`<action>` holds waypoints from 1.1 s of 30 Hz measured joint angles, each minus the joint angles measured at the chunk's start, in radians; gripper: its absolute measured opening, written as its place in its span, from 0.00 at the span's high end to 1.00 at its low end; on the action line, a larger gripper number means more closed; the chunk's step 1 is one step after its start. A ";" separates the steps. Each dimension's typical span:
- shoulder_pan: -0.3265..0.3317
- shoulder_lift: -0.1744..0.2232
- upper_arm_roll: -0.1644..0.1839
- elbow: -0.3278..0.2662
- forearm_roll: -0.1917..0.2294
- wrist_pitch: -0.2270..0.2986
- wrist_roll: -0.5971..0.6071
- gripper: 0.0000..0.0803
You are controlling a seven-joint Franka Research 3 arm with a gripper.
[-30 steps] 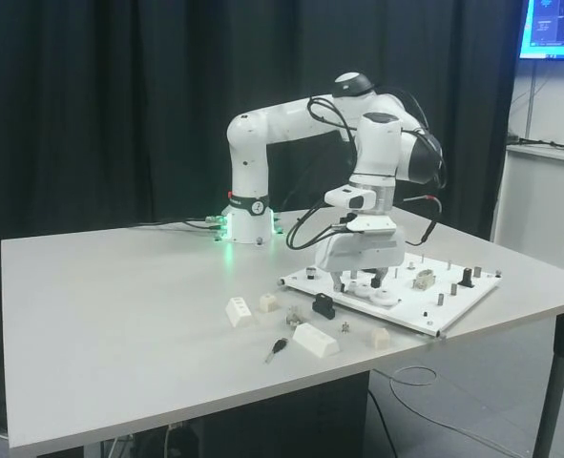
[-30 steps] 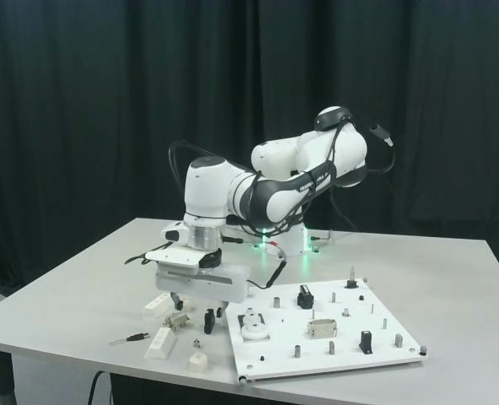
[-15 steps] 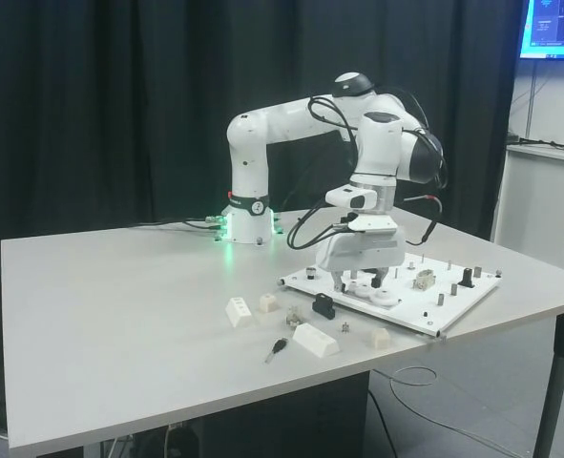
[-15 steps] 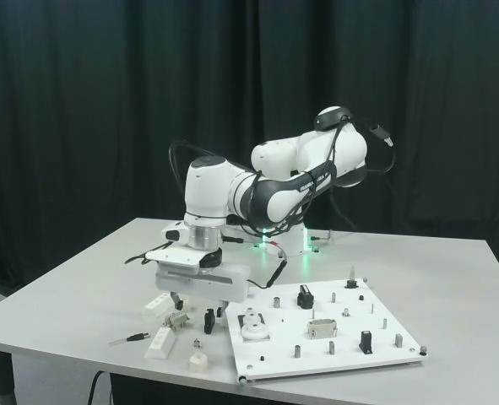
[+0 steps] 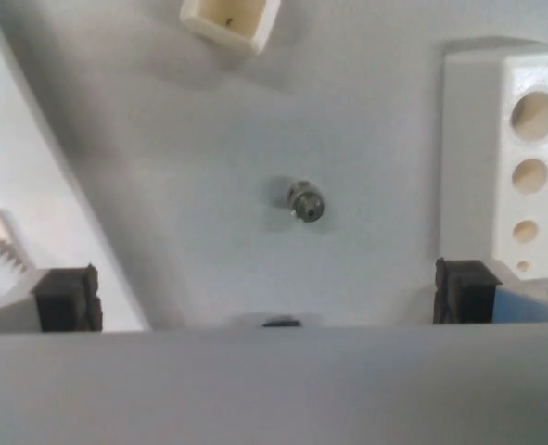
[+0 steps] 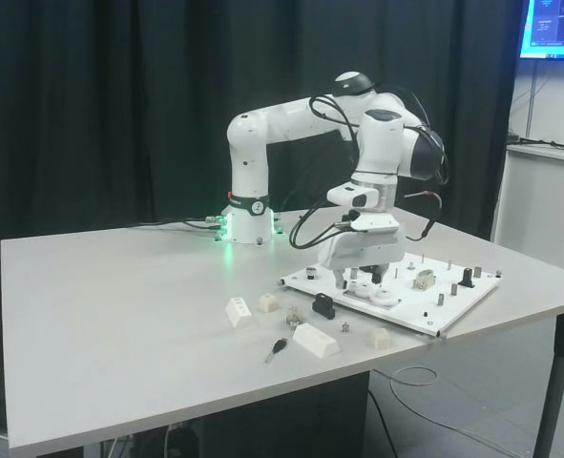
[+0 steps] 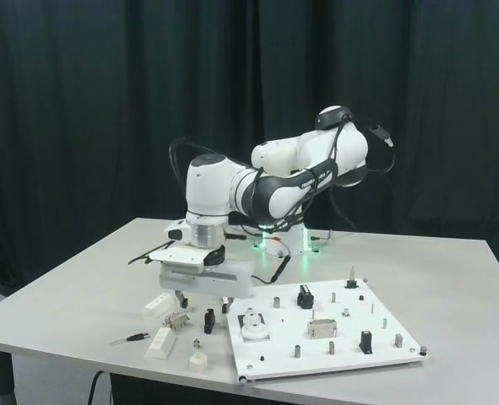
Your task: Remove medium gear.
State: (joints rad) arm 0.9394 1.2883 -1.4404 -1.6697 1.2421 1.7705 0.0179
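Fingers [image 5: 66,298] are spread wide with nothing between them, hanging over bare grey desk [image 5: 366,167] just off the white board's [image 7: 333,359] edge; the medium gear [image 7: 256,327] sits on that board, just beside the fingers, not pinched.

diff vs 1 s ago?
The gripper rose a little off the table and shifted toward the white board, nothing between its fingers. The gears on the board and the loose parts beside it stayed put.
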 joint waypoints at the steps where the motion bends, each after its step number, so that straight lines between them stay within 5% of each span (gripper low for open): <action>1: 0.002 0.000 -0.002 0.000 -0.001 -0.006 -0.002 0.00; 19: 0.058 0.000 -0.015 -0.014 -0.033 -0.074 -0.055 0.00; 33: 0.138 -0.001 -0.014 -0.118 -0.030 -0.071 -0.125 0.00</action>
State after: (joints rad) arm 1.0771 1.2877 -1.4544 -1.7880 1.2120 1.6990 -0.1068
